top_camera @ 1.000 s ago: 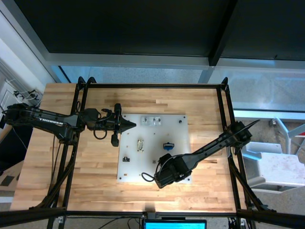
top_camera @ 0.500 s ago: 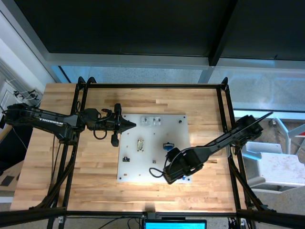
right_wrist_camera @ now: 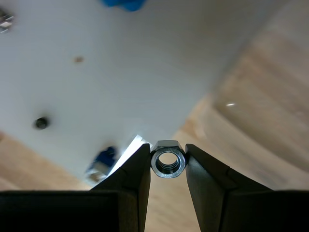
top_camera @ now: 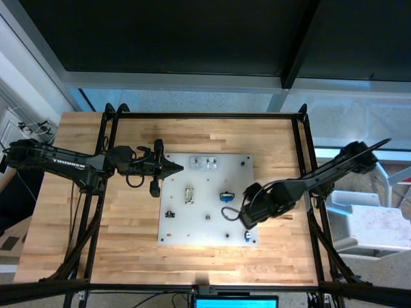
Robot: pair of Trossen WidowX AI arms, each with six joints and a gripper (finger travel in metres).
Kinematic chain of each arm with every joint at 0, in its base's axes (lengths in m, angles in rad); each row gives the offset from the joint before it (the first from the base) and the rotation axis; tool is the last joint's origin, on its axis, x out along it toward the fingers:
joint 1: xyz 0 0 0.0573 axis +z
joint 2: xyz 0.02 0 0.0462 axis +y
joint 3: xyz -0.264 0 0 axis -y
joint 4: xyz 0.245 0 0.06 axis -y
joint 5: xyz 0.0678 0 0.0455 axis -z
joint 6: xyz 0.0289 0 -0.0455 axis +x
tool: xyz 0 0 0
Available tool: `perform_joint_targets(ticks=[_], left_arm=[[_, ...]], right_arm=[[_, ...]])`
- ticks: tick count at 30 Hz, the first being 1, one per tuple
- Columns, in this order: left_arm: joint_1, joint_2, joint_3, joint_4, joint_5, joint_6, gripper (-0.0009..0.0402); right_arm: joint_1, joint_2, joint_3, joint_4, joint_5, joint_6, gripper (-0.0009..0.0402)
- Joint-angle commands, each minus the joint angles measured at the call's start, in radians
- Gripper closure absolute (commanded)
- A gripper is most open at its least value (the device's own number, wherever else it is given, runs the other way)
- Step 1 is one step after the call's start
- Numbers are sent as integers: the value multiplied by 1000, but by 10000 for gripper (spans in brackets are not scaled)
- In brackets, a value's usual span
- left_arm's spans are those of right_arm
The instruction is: Unfasten the M12 fastener and place in the container
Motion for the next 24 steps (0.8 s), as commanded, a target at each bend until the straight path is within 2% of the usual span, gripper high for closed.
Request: perform_joint_targets(ticks=[1,9,16,20,24], left_arm=[[0,0,0,0,0,0,393],[0,0,0,0,0,0,393],[0,0,0,0,0,0,393],[0,0,0,0,0,0,393],[0,0,0,0,0,0,393]], right_arm=[[-23,-82,-90,3,3,-4,357],[-63,-244,-270,19,2,-22,357],[-64,-298,-338,23,12,-29,354],[-64,-306,-347,23,19,-56,327],[-64,-306,-347,23,19,-83,280]])
